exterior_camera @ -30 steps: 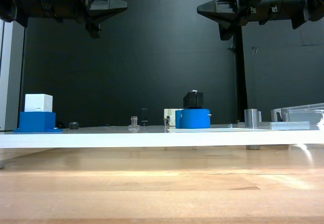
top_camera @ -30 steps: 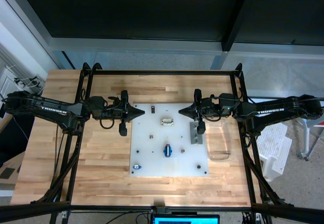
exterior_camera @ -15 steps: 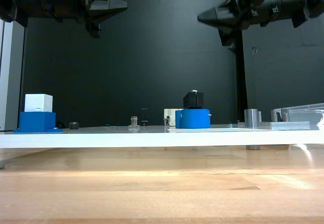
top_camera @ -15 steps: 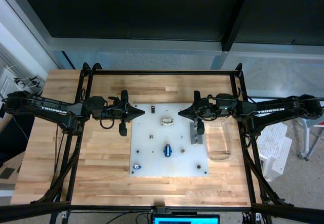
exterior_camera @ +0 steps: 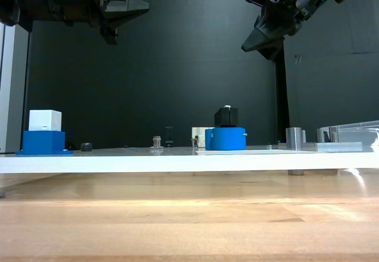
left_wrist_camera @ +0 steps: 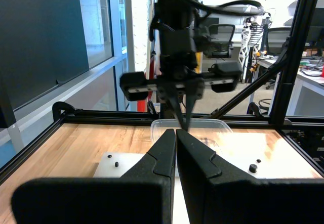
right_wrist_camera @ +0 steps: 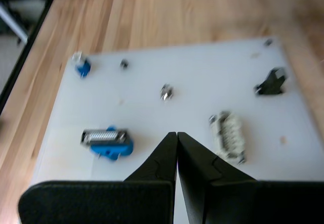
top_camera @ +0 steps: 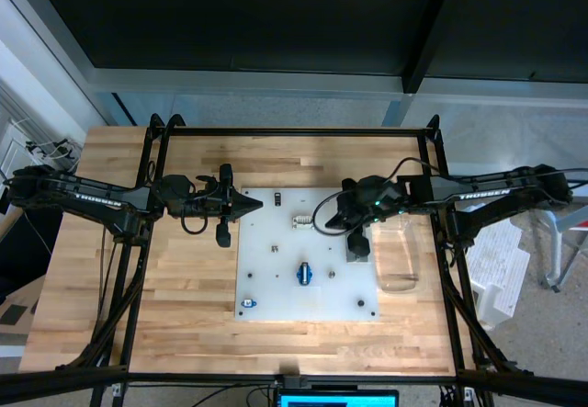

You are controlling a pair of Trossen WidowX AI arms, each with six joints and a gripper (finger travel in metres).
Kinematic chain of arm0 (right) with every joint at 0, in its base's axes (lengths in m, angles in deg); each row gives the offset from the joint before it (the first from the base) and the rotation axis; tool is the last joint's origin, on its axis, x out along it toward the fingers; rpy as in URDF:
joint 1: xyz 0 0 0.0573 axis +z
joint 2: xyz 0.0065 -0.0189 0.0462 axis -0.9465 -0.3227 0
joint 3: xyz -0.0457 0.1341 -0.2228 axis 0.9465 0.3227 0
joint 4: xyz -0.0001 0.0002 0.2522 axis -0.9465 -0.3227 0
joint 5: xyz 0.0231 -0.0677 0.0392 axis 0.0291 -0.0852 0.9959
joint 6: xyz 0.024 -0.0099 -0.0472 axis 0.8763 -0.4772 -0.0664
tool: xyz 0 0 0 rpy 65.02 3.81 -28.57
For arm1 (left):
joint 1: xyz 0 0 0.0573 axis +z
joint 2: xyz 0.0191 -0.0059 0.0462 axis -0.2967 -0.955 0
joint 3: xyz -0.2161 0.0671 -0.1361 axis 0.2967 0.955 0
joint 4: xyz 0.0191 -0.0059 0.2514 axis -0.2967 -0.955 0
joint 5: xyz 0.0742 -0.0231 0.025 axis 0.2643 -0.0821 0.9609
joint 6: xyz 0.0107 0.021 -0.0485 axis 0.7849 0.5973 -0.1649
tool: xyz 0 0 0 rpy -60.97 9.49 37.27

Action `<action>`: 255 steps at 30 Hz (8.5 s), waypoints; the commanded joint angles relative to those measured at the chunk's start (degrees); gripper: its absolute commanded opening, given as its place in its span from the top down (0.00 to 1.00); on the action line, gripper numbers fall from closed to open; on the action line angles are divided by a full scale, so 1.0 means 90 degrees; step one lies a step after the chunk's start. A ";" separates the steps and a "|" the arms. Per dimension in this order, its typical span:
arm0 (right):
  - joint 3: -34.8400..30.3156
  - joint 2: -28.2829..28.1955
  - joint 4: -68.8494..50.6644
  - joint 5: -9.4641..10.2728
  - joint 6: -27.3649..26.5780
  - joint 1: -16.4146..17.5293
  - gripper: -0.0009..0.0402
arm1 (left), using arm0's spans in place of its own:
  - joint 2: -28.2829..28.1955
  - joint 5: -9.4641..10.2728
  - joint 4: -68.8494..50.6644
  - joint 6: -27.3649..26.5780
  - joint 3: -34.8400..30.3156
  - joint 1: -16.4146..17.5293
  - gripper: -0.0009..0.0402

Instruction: Remove the 16mm cylinder and place in the container

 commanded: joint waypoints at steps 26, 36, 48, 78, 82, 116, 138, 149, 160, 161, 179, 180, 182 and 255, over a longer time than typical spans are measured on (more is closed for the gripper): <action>-0.2198 -0.2135 -0.3145 -0.0988 0.0656 0.1384 0.81 | -0.0002 0.0000 0.0002 0.0002 -0.0002 0.0000 0.98; -0.2268 -0.2426 -0.3203 -0.1202 0.1010 0.1817 0.50 | -0.0002 0.0000 0.0002 0.0002 -0.0002 0.0000 0.98; -0.2501 -0.2846 -0.3330 -0.1336 0.1115 0.1860 0.38 | -0.0002 0.0000 0.0002 0.0002 -0.0002 0.0002 0.98; -0.2344 -0.3767 -0.2902 -0.1166 0.1168 0.2011 0.39 | -0.0002 0.0000 0.0002 0.0002 -0.0002 0.0002 0.98; -0.2227 -0.3769 -0.2800 -0.1166 0.1171 0.2021 0.39 | -0.0002 0.0000 0.0002 0.0002 -0.0002 0.0002 0.98; -0.2025 -0.3767 -0.2596 -0.1168 0.1144 0.2042 0.89 | -0.0002 0.0000 0.0002 0.0002 -0.0002 0.0000 0.98; -0.2038 -0.2960 -0.2875 -0.1168 0.1144 0.2033 0.95 | -0.0002 0.0000 0.0002 0.0002 -0.0002 0.0002 0.98; -0.2038 -0.2433 -0.3055 -0.1171 0.1149 0.2016 0.95 | -0.0002 0.0000 0.0002 0.0002 -0.0002 0.0002 0.98; -0.2038 -0.2358 -0.3077 -0.1205 0.1144 0.2004 0.95 | -0.0002 0.0000 0.0002 0.0002 -0.0002 0.0000 0.98; -0.2038 -0.2358 -0.3077 -0.1241 0.1146 0.2006 0.95 | -0.0002 0.0000 0.0002 0.0002 -0.0002 0.0000 0.98; -0.1399 -0.1596 -0.3062 -0.1518 0.1178 0.2008 0.95 | -0.0002 0.0000 0.0002 0.0002 -0.0002 0.0002 0.98; -0.1304 -0.1506 -0.2997 -0.1518 0.1195 0.2013 0.95 | -0.0002 0.0000 0.0002 0.0002 -0.0002 0.0002 0.98; -0.1120 -0.1343 -0.2924 -0.1518 0.1217 0.2018 0.95 | -0.0002 0.0000 0.0002 0.0002 -0.0002 0.0002 0.98; 0.1064 0.0525 -0.2611 -0.1843 0.2776 0.2472 0.50 | -0.0002 0.0000 0.0002 0.0002 -0.0002 0.0000 0.98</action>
